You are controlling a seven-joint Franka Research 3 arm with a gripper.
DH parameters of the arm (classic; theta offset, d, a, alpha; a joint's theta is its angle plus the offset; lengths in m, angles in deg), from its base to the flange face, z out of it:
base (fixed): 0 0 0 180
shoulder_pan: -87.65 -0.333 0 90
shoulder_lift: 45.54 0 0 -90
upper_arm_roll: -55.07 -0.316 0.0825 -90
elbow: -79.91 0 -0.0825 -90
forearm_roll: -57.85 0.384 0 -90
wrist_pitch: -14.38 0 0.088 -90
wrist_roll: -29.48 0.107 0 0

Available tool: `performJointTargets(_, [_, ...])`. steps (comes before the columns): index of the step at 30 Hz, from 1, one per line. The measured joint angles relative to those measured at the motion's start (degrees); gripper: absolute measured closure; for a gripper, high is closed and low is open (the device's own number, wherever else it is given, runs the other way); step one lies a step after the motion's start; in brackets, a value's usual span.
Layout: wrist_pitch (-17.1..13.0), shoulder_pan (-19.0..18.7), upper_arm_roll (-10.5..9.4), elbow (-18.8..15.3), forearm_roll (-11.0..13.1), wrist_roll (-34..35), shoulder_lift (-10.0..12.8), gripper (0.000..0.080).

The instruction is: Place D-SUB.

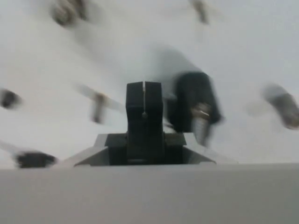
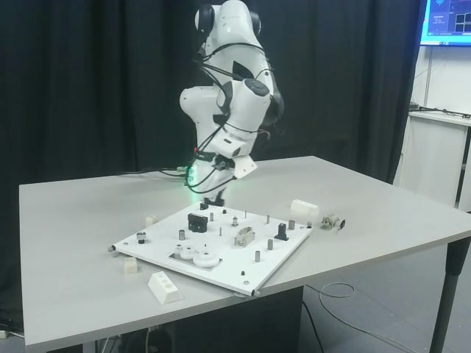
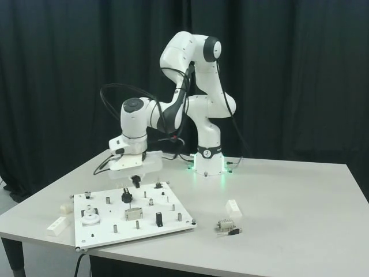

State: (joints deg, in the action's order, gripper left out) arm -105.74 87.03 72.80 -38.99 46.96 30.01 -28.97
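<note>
A white board [image 2: 274, 257] [image 3: 173, 223] lies on the grey table and carries pegs and small parts. A grey metal D-SUB-like connector [image 2: 243, 237] [image 3: 132, 214] sits near the board's middle. Another small metal connector piece [image 2: 331, 220] [image 3: 226, 226] lies on the table beside the board, apart from it. My gripper [image 1: 144, 99] [image 2: 213, 198] [image 3: 136, 182] hangs low over the board's far edge, shut, with nothing seen between its black fingers. Just past the fingertips in the wrist view is a black block [image 1: 194, 107] [image 2: 197, 222] [image 3: 126, 197] mounted on the board.
A white block [image 2: 304, 209] [image 3: 233, 208] rests near the loose connector piece. A larger white block [image 2: 164, 287] [image 3: 57, 226] and a small one [image 2: 130, 265] [image 3: 68, 206] lie off the board's other side. White gears [image 2: 200, 256] sit on the board. The arm's base [image 3: 207, 164] stands behind.
</note>
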Motion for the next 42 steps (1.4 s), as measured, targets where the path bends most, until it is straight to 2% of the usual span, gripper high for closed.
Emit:
performJointTargets(9, [3.72, -4.84, -1.90, -1.28, 4.67, 9.72, -1.81, 0.0649])
performJointTargets(15, [5.21, -8.57, -4.10, -2.13, 6.21, 17.25, -3.36, 0.0649])
performJointTargets(21, [6.01, -11.53, -7.02, -3.07, 6.69, 23.93, -4.28, 0.0649])
performJointTargets(27, [6.10, -13.14, -9.85, -4.00, 7.85, 27.55, -4.33, 0.0649])
performJointTargets(32, [6.04, -13.55, -11.23, -4.56, 9.30, 28.84, -4.14, 0.0649])
performJointTargets(37, [5.26, -13.54, -11.72, -5.35, 11.15, 29.04, -3.69, 0.0649])
performJointTargets(42, [3.03, -13.52, -11.73, -6.36, 12.61, 29.04, -2.82, 0.0649])
